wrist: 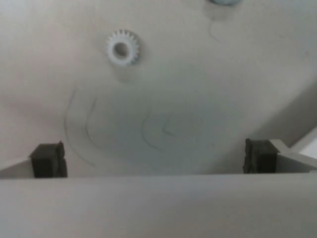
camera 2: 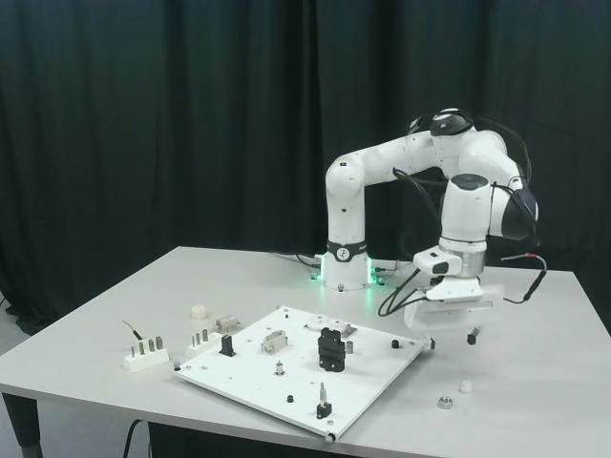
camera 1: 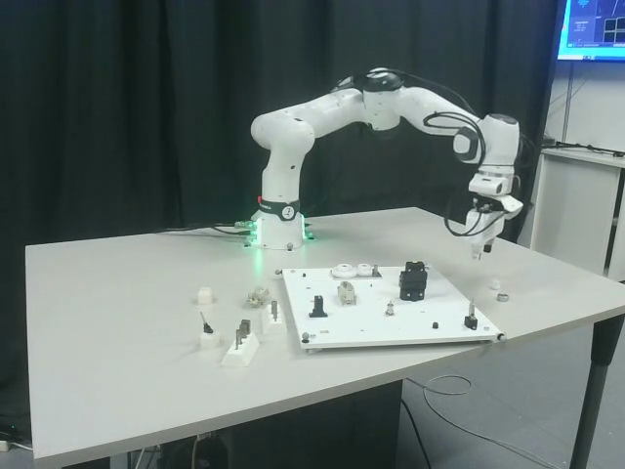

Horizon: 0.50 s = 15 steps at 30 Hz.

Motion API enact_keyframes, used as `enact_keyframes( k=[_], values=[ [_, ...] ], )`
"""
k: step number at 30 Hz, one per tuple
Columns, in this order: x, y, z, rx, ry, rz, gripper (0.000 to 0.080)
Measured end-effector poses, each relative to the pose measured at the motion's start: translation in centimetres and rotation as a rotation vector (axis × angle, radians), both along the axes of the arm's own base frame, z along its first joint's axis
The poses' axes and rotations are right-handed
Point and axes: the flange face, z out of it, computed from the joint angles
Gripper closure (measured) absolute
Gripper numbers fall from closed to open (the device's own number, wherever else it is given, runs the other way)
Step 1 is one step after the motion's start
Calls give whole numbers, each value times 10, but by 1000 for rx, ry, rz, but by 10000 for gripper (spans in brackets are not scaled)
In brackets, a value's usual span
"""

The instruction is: Pick small gear.

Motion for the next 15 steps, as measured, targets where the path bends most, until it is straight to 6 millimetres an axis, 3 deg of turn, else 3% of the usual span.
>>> enact_keyframes(
  k=[15],
  values=[
    [15,16,-25,8,-4,-16,3]
  ],
)
